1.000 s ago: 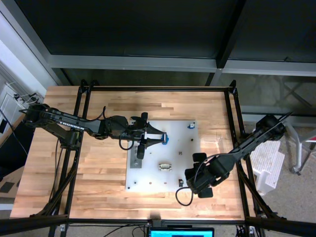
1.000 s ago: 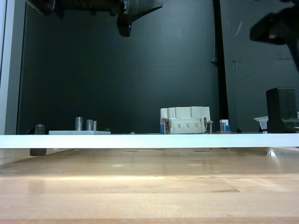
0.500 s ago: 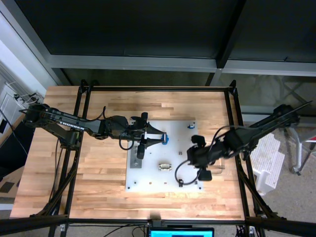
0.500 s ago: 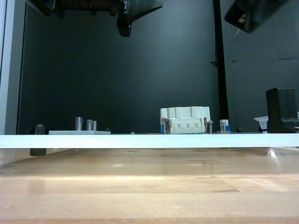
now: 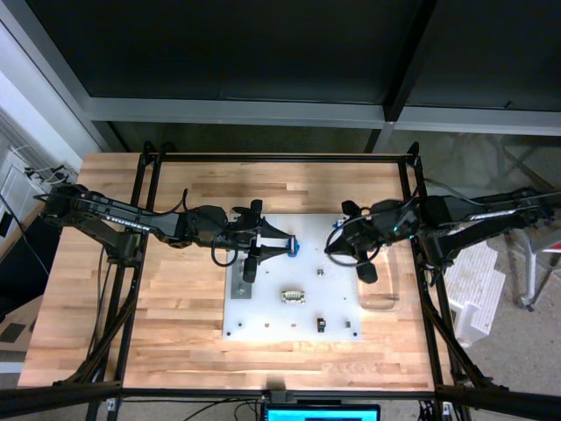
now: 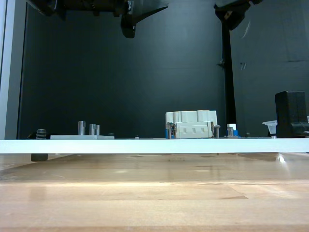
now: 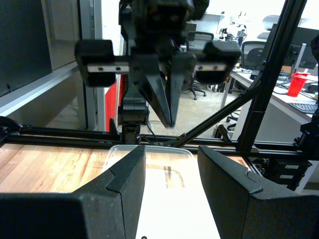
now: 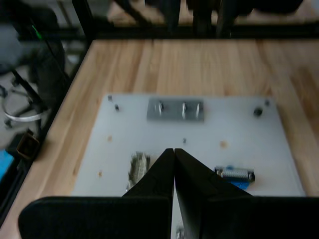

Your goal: Pick the 16mm bar and install on taskboard

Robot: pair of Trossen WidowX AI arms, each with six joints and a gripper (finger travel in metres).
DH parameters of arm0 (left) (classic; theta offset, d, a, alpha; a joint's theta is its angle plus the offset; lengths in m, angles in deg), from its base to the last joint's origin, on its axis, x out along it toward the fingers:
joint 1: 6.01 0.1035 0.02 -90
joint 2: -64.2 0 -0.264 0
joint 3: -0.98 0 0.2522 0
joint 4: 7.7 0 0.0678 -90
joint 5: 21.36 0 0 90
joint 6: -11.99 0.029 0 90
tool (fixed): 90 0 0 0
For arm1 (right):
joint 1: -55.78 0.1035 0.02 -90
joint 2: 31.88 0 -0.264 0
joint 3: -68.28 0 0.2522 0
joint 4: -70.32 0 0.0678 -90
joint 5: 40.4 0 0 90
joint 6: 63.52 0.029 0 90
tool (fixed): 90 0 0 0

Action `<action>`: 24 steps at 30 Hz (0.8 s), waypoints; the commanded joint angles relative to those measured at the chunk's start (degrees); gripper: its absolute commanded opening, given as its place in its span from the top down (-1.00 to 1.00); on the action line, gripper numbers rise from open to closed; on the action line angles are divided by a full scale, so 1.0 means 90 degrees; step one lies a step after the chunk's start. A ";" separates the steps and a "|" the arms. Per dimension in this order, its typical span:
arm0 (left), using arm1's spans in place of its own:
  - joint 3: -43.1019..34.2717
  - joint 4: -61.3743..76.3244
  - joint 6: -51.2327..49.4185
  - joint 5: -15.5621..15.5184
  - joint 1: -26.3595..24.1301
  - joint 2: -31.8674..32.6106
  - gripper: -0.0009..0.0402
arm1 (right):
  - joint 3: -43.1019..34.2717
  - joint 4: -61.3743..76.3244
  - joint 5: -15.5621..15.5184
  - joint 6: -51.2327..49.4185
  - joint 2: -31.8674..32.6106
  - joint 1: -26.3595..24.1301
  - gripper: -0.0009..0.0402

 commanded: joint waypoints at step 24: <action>0.0000 0.0000 0.0002 0.0002 0.0002 0.0000 0.27 | 0.1858 -0.4109 -0.0316 -0.0063 -0.0867 -0.0923 0.96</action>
